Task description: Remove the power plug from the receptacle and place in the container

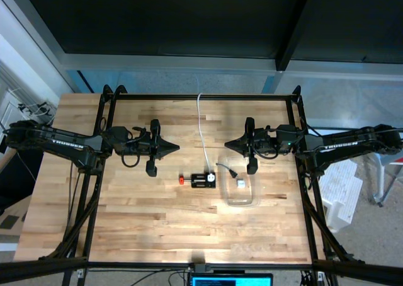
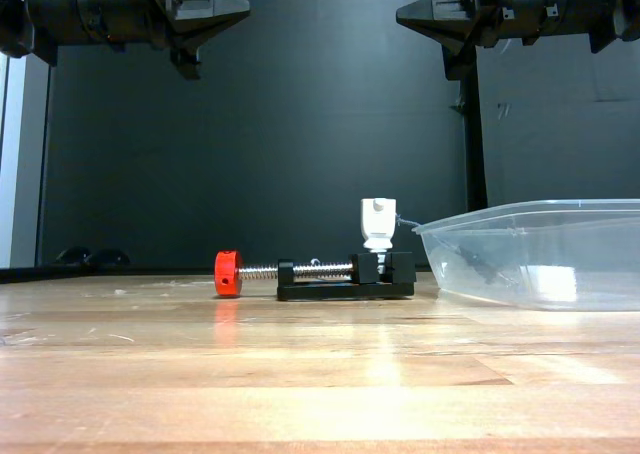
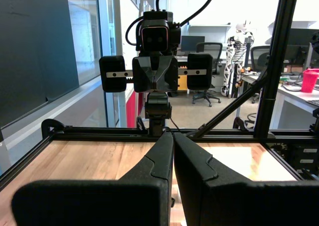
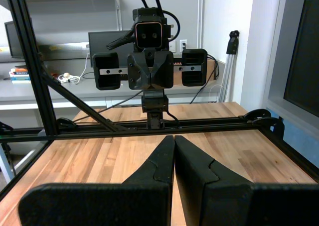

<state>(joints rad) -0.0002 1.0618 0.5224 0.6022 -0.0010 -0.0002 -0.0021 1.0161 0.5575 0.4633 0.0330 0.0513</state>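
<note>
Your left claw (image 1: 175, 148) is hovering high above the table (image 1: 126, 223), left of the middle. Its fingers (image 3: 157, 159) are pressing together and holding nothing. Your right claw (image 1: 228, 144) is hanging at about the same height on the other side, with its fingers (image 4: 158, 161) likewise closed on nothing. The two tips are pointing inward at each other, well apart. In the low view both are sitting far above everything on the table.

The receptacle (image 2: 378, 223) is standing upright in the black clamp block (image 2: 345, 277) near the middle of the table. The red knob (image 2: 228, 273) is sticking out to the left on its screw. The white cable (image 1: 202, 128) is running from the receptacle away toward the table's far edge.

The container (image 2: 610, 249) is sitting just to the right of the clamp block, below and slightly inward of your right claw. The power plug (image 1: 231, 171) is lying apart from the receptacle. It appears to be resting inside the container at its far left corner, though through the clear wall you cannot be sure. Its cord tail (image 1: 221, 165) is curving out toward the white cable. The pale cube (image 1: 241, 183) is resting on the container's floor, just beside the plug.
</note>
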